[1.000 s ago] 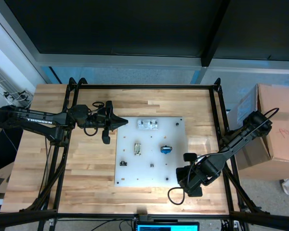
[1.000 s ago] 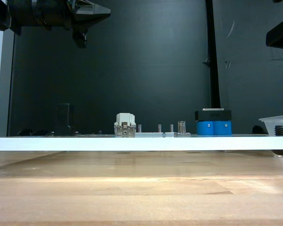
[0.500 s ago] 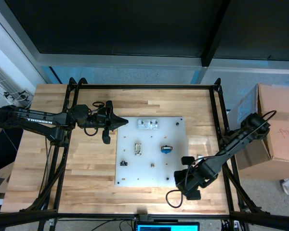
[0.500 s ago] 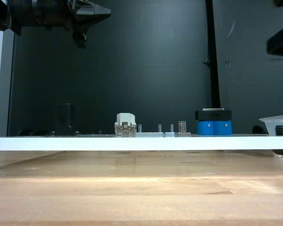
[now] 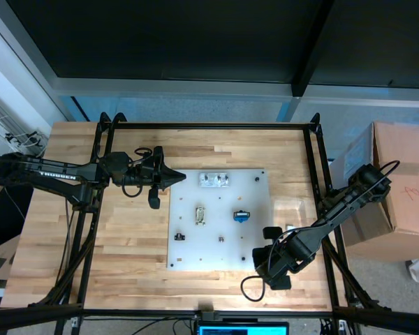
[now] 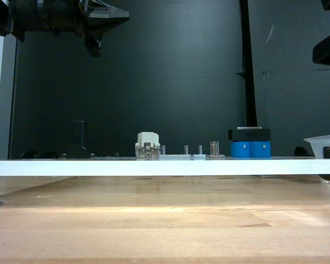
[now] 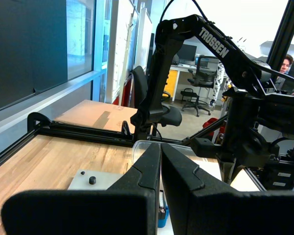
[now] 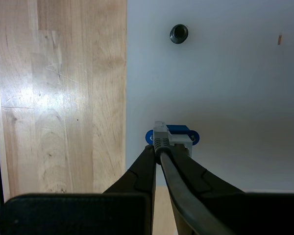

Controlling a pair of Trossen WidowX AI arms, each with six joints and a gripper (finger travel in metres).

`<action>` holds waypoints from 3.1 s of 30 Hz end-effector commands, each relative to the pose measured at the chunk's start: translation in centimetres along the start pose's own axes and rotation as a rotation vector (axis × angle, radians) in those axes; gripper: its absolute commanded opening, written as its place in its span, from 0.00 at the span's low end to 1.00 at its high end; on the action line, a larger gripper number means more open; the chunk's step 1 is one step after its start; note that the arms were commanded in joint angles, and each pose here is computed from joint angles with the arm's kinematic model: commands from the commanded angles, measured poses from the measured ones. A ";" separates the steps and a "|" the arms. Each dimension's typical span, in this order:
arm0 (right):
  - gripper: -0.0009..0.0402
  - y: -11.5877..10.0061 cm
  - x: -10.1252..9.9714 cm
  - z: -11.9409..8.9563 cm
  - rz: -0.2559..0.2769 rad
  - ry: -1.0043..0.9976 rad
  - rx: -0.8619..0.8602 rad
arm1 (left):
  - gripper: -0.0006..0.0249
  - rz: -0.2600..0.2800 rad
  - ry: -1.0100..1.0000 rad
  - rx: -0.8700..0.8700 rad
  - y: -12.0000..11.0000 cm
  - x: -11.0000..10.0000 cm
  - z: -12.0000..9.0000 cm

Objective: Pick the RJ45 connector and install on the taskboard

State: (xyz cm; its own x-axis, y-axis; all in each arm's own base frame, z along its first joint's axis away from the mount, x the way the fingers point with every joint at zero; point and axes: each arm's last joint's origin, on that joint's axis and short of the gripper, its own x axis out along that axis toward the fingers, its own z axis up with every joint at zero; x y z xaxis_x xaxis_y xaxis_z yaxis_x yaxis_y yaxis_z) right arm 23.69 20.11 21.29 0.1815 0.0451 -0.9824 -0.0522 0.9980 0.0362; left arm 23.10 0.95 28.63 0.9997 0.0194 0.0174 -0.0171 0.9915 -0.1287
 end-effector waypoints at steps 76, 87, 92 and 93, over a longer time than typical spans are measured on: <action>0.02 -0.7 -1.3 -0.6 -0.038 0.016 -0.041 | 0.02 0.000 -0.002 0.000 0.0 0.0 0.0; 0.02 -0.8 -1.4 -0.7 -0.046 0.026 -0.045 | 0.02 -0.001 -0.002 0.000 0.0 0.0 0.0; 0.02 -0.8 -1.0 -0.7 -0.043 0.023 -0.044 | 0.02 -0.001 -0.002 0.000 0.0 0.0 0.0; 0.02 -0.8 -0.8 -0.7 -0.041 0.020 -0.044 | 0.02 -0.001 -0.002 0.000 0.0 0.0 0.0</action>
State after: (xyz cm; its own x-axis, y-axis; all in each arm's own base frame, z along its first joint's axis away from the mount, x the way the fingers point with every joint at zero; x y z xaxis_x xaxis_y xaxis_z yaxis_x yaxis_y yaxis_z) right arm 22.84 19.19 22.11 0.1577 -0.0024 -0.9875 -0.0888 0.9959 -0.0166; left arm 23.10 0.95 28.63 0.9996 0.0191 0.0185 -0.0165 0.9916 -0.1287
